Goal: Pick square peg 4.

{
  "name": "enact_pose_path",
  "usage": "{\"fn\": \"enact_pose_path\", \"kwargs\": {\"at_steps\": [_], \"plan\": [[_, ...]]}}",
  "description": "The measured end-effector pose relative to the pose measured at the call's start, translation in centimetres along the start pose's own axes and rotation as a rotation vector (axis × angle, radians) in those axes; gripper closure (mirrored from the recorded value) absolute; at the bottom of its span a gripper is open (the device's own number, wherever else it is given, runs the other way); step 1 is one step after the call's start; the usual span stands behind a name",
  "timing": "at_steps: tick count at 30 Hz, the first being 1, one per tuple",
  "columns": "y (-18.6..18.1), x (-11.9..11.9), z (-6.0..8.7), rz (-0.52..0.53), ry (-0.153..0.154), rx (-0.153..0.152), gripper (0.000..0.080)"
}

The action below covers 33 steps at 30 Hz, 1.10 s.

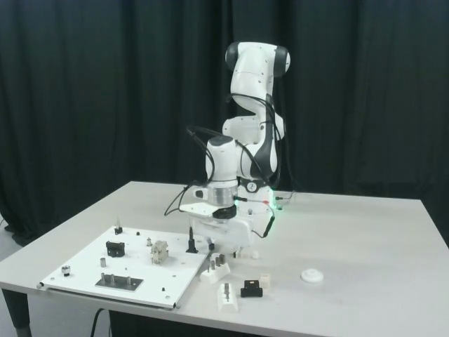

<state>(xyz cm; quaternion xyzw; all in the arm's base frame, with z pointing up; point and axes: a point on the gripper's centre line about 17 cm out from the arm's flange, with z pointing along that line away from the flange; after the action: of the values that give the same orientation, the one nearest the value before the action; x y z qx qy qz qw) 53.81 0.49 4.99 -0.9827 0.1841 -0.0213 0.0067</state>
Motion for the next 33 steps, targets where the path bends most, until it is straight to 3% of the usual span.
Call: {"fn": "enact_pose_path", "kwargs": {"at_steps": [33], "plan": [[-0.1, 0.1, 1.7, -0.02, -0.004, -0.021, 0.0003]]}}
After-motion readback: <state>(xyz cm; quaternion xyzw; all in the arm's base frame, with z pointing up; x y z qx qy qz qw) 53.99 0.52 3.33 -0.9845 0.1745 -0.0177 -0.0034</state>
